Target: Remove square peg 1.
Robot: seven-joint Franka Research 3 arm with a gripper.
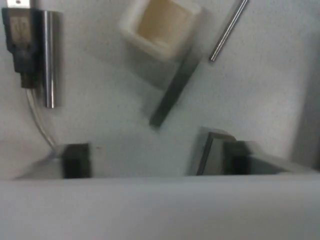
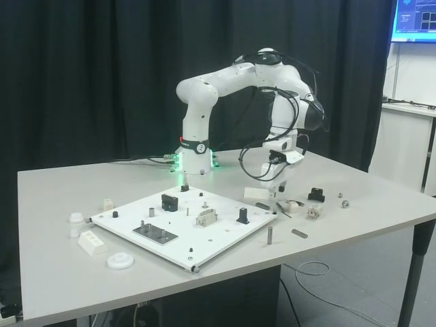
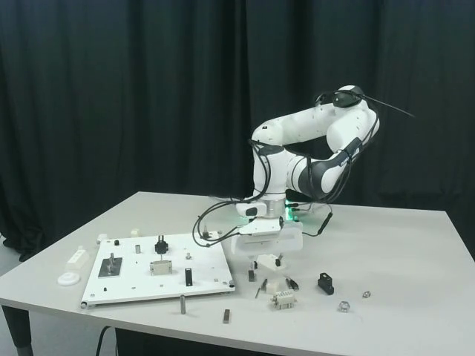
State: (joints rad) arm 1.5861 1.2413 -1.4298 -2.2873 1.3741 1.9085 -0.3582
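The gripper hovers just above the table, off the board, fingers spread apart with nothing between them; peg lies below.

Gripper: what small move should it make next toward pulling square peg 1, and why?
Probably lift slightly and swing toward the white board. The gripper hangs low over loose parts beside the board, jaws apart with nothing between them, while a black upright piece that may be the peg stands on the board near that edge.
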